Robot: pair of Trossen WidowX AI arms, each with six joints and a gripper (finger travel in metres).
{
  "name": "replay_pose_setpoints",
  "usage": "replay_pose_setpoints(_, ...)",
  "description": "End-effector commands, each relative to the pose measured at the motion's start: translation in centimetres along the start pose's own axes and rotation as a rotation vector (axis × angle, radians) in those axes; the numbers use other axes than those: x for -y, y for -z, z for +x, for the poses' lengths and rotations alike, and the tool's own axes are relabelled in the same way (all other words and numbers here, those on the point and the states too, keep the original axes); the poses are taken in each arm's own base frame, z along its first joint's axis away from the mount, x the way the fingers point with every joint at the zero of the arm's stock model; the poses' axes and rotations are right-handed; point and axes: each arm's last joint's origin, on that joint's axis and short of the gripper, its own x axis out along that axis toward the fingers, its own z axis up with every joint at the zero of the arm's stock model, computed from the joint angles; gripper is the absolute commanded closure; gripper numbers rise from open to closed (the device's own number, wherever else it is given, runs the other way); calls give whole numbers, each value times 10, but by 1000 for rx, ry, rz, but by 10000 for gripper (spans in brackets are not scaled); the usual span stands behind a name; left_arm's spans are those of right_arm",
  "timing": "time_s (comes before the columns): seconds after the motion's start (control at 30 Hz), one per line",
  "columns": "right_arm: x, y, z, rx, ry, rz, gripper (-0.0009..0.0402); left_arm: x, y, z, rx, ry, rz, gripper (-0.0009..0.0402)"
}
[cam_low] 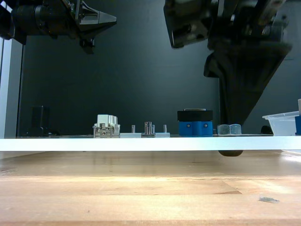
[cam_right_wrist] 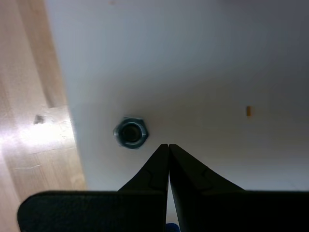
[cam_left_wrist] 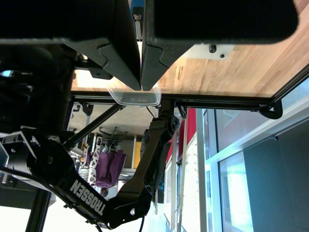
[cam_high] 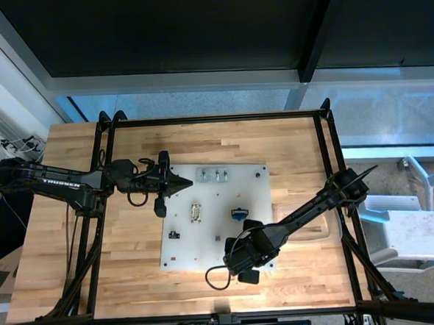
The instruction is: Pick the M12 fastener and fasten on the M12 threads
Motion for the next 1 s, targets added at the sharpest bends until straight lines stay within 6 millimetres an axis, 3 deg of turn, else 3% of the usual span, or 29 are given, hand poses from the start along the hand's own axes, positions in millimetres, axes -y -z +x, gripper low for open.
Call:
replay_pose_setpoints(0.03,-1,0,6,-6,3,12,393,0,0,0,0,0,0,393)
replay_pose_setpoints(0.47,-8,0,2,-74,-155,-18,393,0,0,0,1,0,0,393)
replay_pose_setpoints(1.0,-7,0,1,-69,-120,-16,393,0,0,0,0,0,0,393)
